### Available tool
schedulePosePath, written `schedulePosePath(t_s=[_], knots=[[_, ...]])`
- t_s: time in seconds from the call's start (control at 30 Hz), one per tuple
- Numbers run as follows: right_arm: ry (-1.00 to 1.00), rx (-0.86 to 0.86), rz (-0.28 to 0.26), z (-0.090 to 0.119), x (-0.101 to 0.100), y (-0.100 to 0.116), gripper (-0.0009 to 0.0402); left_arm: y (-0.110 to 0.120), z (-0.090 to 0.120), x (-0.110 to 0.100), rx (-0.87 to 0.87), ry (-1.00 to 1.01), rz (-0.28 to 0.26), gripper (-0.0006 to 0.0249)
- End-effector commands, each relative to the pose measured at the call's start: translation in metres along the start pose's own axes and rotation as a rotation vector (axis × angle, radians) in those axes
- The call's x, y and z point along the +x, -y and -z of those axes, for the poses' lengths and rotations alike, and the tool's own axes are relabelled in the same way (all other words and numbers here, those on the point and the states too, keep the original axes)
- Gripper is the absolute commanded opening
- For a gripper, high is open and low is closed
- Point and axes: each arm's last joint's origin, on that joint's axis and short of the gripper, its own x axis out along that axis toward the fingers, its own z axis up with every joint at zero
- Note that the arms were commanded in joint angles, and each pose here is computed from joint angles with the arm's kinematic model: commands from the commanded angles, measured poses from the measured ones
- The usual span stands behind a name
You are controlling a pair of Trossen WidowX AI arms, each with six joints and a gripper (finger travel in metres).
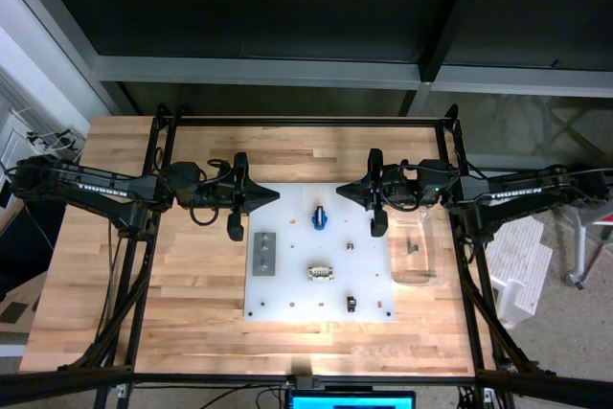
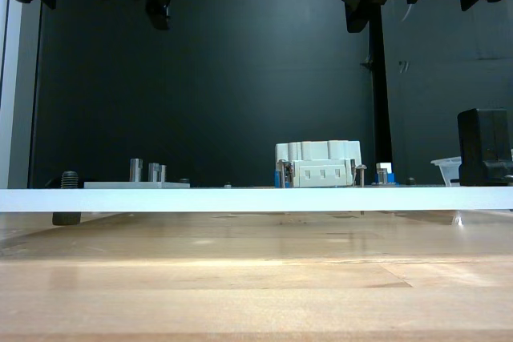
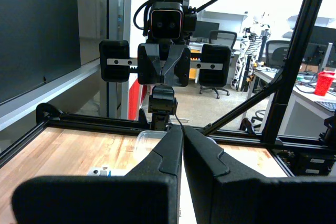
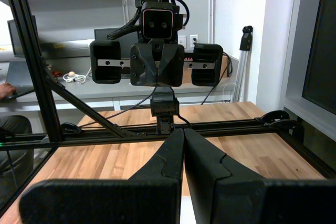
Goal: Pick the 16mm bar and install on taskboard
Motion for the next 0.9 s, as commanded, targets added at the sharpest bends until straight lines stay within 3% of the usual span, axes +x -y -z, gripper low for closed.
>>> schedulePosePath(t_s=[0.03,0.77,0.9], knots=[[0.000,0.000,0.000,0.0000,0.0000,0.0000,0.0000,0.0000,-0.0001,0.0001,0.000,0.000,0.000,0.0000],[-0.002,0.008,-0.001,-0.0002,-0.0005,0.0000,0.0000,0.0000,-0.0001,0.0001,0.000,0.000,0.000,0.0000],[-0.045,0.019,-0.043,-0.0051,-0.0042,-0.0017,0.0000,0.0000,-0.0001,0.0001,0.000,0.000,0.000,0.0000]])
